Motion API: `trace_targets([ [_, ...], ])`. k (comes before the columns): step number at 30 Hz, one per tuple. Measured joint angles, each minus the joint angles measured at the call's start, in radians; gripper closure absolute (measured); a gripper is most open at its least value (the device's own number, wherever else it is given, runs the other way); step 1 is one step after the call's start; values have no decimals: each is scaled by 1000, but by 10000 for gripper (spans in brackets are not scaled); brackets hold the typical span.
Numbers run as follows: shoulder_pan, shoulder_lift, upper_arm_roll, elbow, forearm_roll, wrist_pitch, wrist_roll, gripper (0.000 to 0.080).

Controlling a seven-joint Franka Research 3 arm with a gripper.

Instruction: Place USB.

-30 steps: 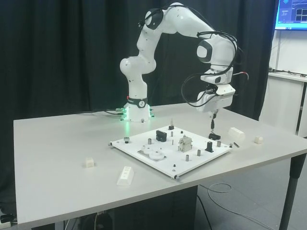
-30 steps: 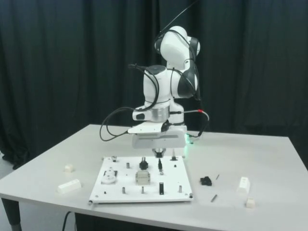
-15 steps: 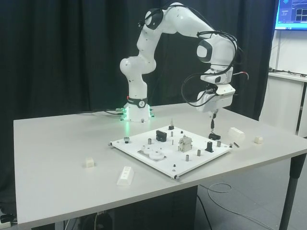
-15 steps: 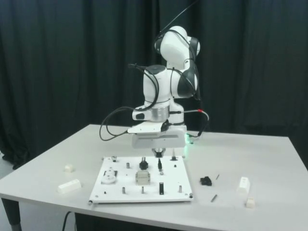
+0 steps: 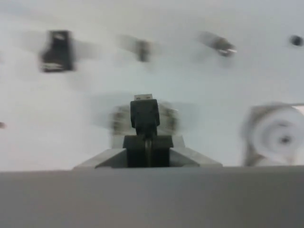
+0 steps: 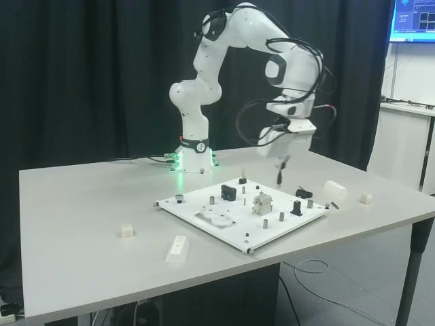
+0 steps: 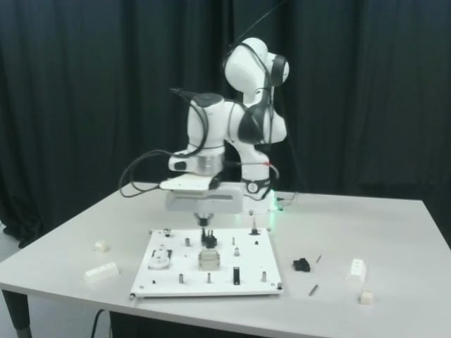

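Grey counter (image 6: 81, 204) carries the white board (image 6: 239, 212) with its black and grey fixtures, the arm above it. Loose white blocks sit off the board on the counter; a small black part (image 7: 301, 265) lies beside the board's edge.

Claw (image 5: 147, 151) hangs over the board's middle, near the grey metal fixture (image 7: 208, 260), clear of the surface. Jaws are narrow, clamped on the USB (image 5: 144, 113): black plug body pinched between the black fingers (image 5: 135, 151), metal tip pointing away from the wrist toward the board.

Handling, my read:
- Light and rigid, no flex; weight is a non-issue.
- Smooth moulded shell, likely slippery, so it could pivot in the pinch if the tip catches a socket edge.
- Best hold is on the flat sides of the body, well back from the metal tip, leaving the tip free. Current grip looks like that.
- Insertion tolerance probably tight; tip must go in square.
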Motion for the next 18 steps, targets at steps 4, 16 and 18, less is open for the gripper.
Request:
trace_targets([
  [4, -46, 0, -1, 0, -24, 0, -41, 780],
  [16, -196, -2, -1, 2, -37, 18, -197, 780],
  [18, -217, -2, -1, 2, -37, 21, -219, 780],
])
